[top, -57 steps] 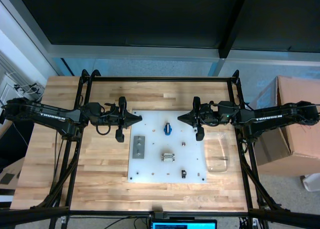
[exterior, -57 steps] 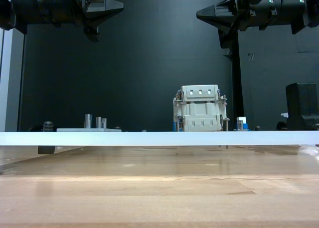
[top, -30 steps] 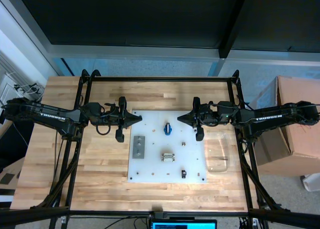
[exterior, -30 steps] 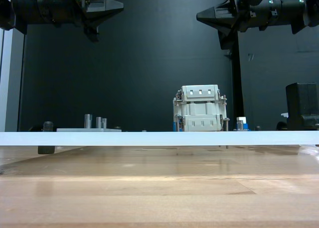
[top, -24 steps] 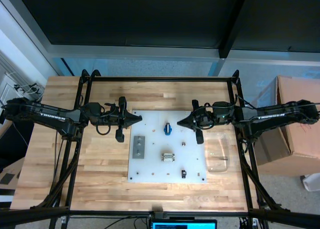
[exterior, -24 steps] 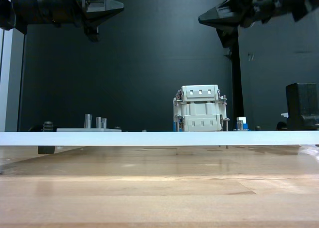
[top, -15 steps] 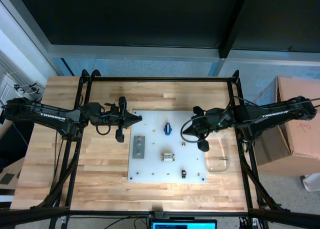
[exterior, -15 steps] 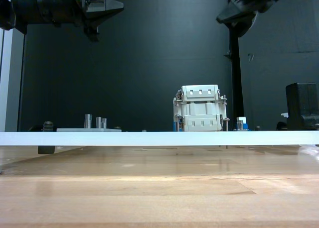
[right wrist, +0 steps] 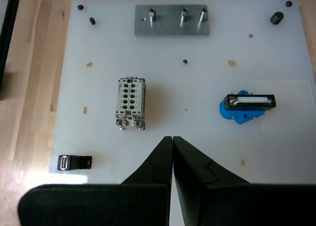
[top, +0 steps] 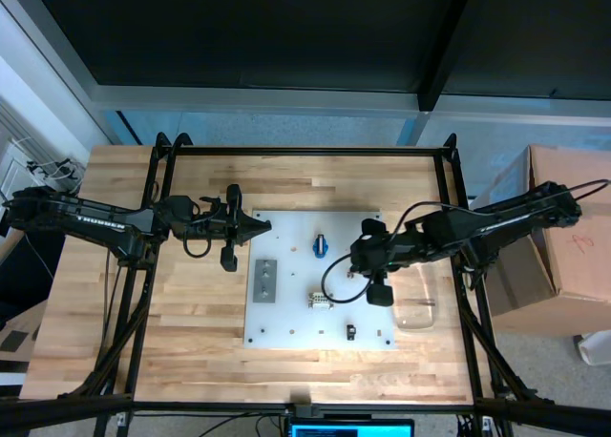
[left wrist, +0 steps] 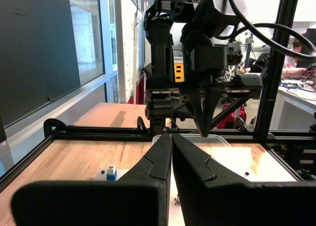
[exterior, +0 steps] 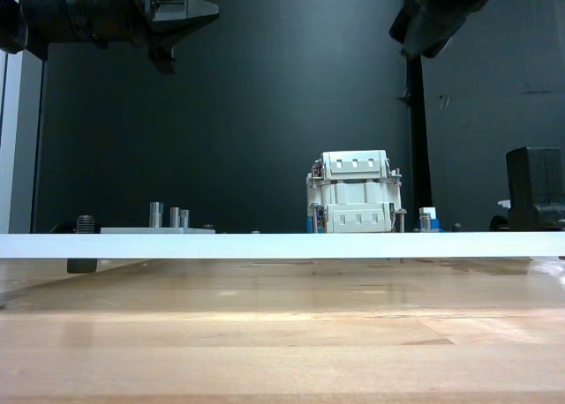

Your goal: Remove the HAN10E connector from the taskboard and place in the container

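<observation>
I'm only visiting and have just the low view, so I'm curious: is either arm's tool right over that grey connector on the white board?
Observer: No. The right tool hovers above the taskboard, right of the HAN10E connector standing in its seat, and farther back.
Operator: Holding anything?
Observer: Nothing; its wrist view shows its fingers shut together.
Operator: And the left one?
Observer: The left tool, also shut, hangs high over the taskboard's far left corner.
</observation>
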`<act>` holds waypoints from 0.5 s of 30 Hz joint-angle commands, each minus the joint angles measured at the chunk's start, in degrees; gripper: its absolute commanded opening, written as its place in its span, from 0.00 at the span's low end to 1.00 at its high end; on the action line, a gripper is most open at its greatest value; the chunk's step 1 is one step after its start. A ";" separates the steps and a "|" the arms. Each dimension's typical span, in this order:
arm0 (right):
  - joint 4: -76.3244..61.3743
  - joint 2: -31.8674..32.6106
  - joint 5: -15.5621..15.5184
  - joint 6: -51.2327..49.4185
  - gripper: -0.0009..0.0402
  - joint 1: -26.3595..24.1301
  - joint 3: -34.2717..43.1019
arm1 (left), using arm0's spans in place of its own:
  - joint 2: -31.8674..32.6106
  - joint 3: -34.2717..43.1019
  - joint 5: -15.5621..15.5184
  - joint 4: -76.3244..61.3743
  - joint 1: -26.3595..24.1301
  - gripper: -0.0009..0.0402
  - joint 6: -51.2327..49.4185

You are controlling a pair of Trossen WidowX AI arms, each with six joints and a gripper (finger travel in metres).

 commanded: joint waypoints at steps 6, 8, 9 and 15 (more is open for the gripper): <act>-4.72 4.92 -0.20 1.97 0.02 0.28 6.16 | 0.00 0.02 0.02 0.00 0.02 0.02 0.00; -7.48 7.02 -0.22 2.38 0.02 0.33 9.49 | 0.00 0.02 0.02 0.00 0.00 0.02 0.00; -9.01 8.46 -0.20 2.45 0.02 0.35 11.37 | 0.00 0.02 0.02 0.00 0.02 0.02 0.00; -20.90 18.49 -0.42 3.50 0.02 0.48 24.98 | 0.00 0.02 0.02 0.00 0.00 0.02 0.00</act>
